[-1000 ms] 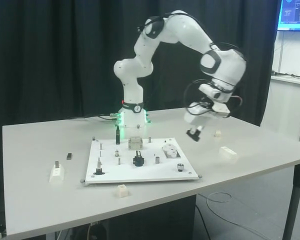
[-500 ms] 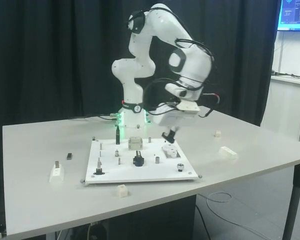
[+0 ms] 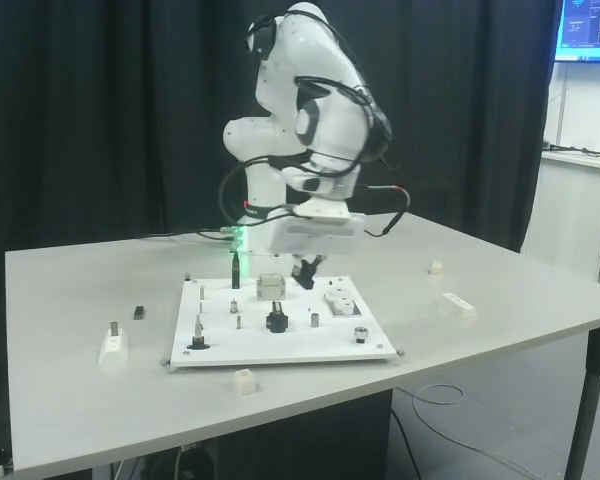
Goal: Insert D-SUB.
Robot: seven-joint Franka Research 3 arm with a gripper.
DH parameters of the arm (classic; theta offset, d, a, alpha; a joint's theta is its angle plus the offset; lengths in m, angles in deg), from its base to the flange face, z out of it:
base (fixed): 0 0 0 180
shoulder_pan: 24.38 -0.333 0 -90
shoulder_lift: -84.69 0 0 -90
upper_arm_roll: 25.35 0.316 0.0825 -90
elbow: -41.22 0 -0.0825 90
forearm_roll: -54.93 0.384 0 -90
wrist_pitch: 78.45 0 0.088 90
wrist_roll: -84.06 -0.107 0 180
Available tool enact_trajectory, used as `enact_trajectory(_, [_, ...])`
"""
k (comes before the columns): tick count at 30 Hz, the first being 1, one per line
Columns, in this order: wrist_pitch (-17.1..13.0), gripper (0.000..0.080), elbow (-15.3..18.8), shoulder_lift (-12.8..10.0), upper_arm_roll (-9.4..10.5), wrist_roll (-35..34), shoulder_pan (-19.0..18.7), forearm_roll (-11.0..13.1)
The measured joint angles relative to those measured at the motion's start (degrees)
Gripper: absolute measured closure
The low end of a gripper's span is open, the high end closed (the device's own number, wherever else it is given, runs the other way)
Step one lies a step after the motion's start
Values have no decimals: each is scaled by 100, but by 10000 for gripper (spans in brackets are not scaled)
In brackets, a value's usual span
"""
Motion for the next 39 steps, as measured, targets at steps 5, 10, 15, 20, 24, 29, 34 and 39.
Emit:
enact_trajectory(5, [-108, 649, 147, 61, -226, 5, 1, 396])
enact_trajectory(10, [-110, 649, 235, 93, -409, 6, 1, 762])
enact_trajectory(15, [-107, 649, 359, 144, -563, -37, 1, 1127])
enact_trajectory(20, [-107, 649, 534, 237, -675, -125, 1, 1316])
enact_trajectory(24, [-140, 649, 673, 317, -737, -148, 1, 1397])
enact_trajectory(29, [-356, 649, 872, 403, -786, -161, 0, 1527])
enact_trajectory(34, [-767, 649, 1108, 468, -800, -161, 0, 1633])
enact_trajectory(39, [-1233, 649, 1348, 514, -800, -161, -18, 1714])
